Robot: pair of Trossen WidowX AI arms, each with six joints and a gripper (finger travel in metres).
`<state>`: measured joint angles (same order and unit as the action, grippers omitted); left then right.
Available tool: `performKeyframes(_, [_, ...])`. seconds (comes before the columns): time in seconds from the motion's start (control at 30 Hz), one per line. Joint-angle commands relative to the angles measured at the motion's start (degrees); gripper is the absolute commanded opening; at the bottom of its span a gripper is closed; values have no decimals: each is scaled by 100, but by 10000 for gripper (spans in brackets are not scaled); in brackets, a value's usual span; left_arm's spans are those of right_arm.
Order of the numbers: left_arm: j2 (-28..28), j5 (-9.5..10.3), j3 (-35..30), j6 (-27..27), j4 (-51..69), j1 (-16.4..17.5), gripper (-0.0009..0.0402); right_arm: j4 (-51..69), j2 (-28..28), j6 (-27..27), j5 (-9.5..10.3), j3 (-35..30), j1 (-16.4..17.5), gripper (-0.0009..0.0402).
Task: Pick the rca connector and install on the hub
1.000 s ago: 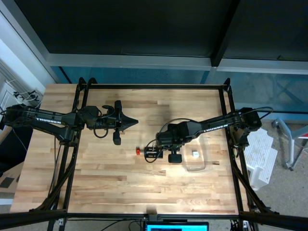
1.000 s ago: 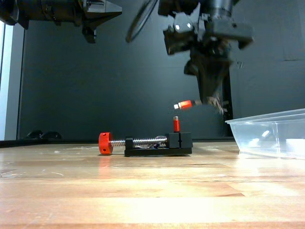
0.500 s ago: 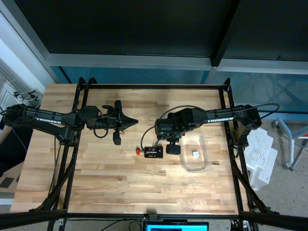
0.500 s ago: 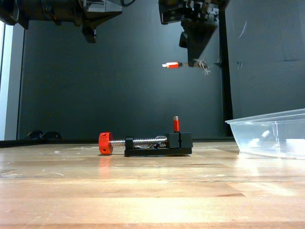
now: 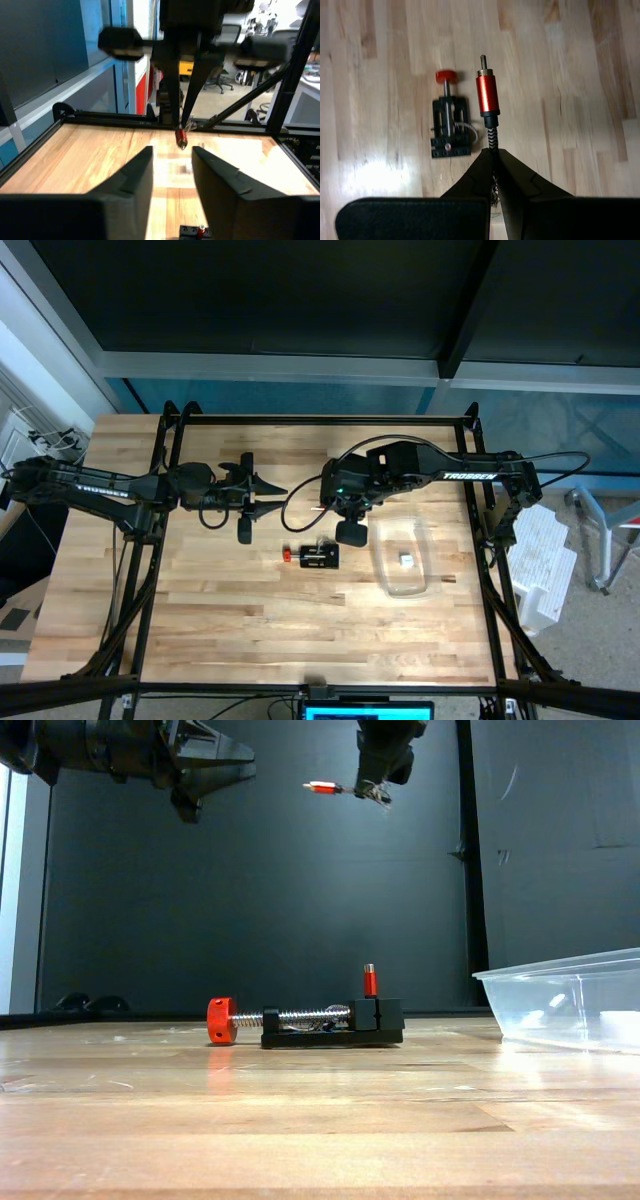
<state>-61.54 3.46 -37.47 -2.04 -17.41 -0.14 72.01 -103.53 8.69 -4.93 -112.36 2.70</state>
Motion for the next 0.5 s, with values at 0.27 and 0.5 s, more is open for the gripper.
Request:
performKeyframes(0.27, [-691,-238,-227,-4,-260,-17,204,-212,-9,103,-7,-33,-11,0])
performKeyframes(0.5, [-979,-238,-450,-15,-271,-28,203,-278,-9,101,-4,-28,-11,0])
